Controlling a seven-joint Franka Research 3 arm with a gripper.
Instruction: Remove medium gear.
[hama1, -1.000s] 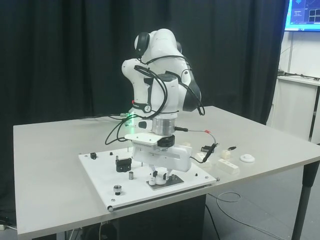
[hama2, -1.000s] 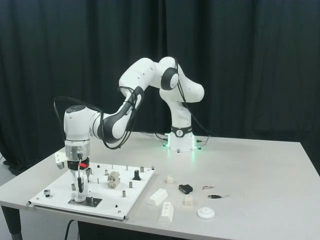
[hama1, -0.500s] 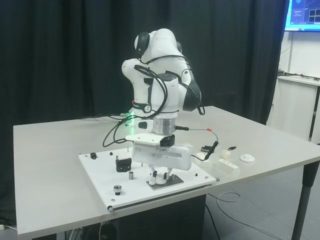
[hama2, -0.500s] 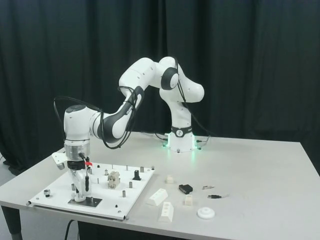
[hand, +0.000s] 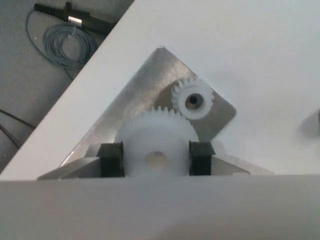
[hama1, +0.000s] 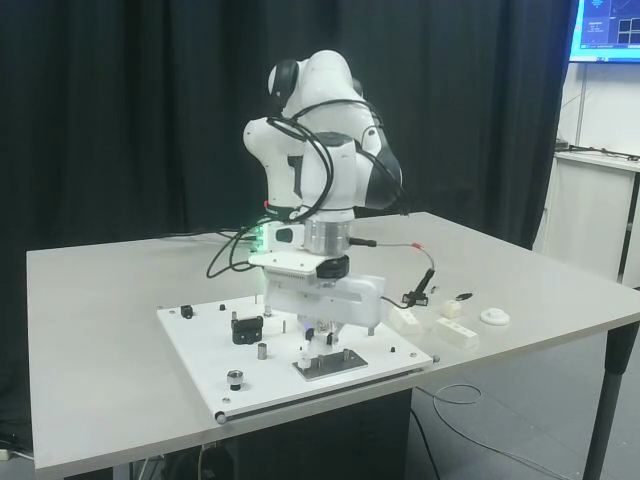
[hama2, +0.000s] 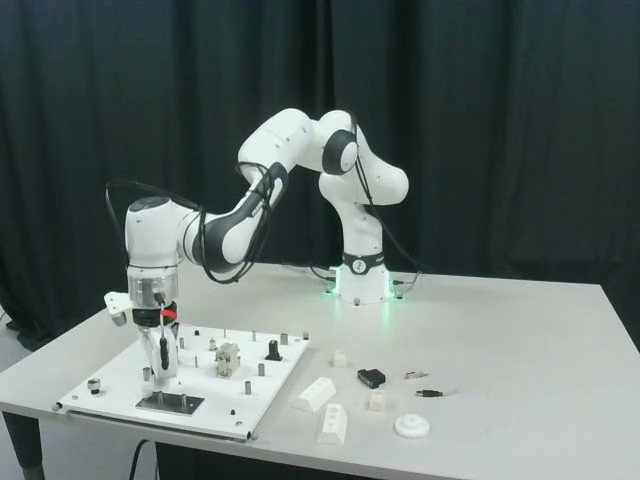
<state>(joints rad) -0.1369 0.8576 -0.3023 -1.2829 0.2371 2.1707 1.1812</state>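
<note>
In the wrist view a white medium gear (hand: 156, 137) sits between my two black finger pads (hand: 111, 159), and my gripper (hand: 156, 159) is shut on it. Beyond it a smaller white gear (hand: 193, 100) stays on its peg on the grey metal plate (hand: 145, 87). From the room views my gripper (hama1: 318, 340) (hama2: 163, 372) hangs a little above that grey plate (hama1: 335, 368) (hama2: 180, 404), near the front edge of the white board (hama1: 200, 335). The held gear is too small to make out in the room views.
The white board (hama2: 110, 395) carries several pegs, a black block (hama1: 243, 328) and a small round part (hama1: 235, 378). White parts (hama2: 320, 392), a black connector (hama2: 371, 377) and a white round disc (hama1: 494, 316) (hama2: 411, 427) lie on the table beside the board.
The arm has risen from the grey plate, and the gripper now stands higher above the board, shut on the medium gear.
</note>
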